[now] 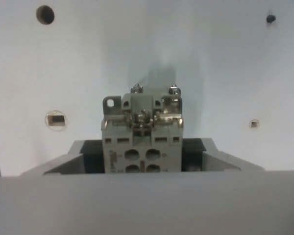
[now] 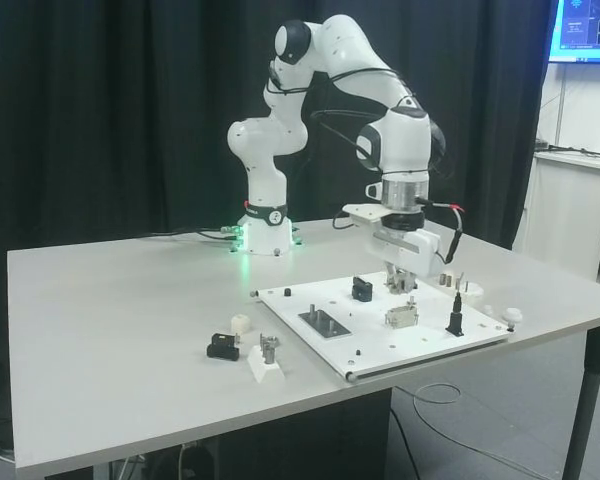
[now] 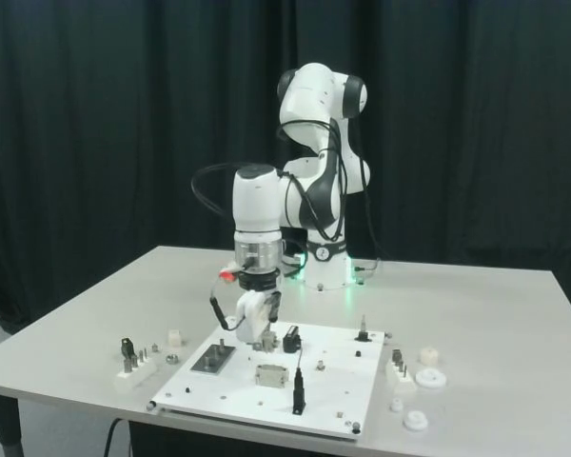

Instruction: Insert waterproof.

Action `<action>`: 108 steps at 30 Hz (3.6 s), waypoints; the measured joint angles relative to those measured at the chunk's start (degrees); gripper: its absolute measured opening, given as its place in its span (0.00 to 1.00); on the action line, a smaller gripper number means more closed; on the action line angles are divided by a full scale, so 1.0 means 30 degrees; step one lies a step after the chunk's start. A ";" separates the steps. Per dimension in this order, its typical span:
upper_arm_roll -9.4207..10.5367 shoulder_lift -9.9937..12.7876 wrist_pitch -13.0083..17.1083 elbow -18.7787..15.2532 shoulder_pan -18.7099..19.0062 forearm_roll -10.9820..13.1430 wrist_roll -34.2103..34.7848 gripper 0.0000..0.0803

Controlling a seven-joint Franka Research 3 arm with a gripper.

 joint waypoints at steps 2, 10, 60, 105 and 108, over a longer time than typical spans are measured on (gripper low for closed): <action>-0.0005 0.0019 0.0302 -0.0162 0.0010 0.0133 0.0000 0.39; -0.0005 0.0231 0.0855 -0.0405 0.0127 0.0319 0.0000 0.39; -0.0124 0.0914 0.0796 -0.0449 0.0628 0.0466 0.0249 0.39; -0.0226 0.1037 0.0770 -0.0421 0.0682 0.0714 -0.0252 0.39; -0.0228 0.1002 0.0704 -0.0469 0.0682 0.0720 -0.0281 0.39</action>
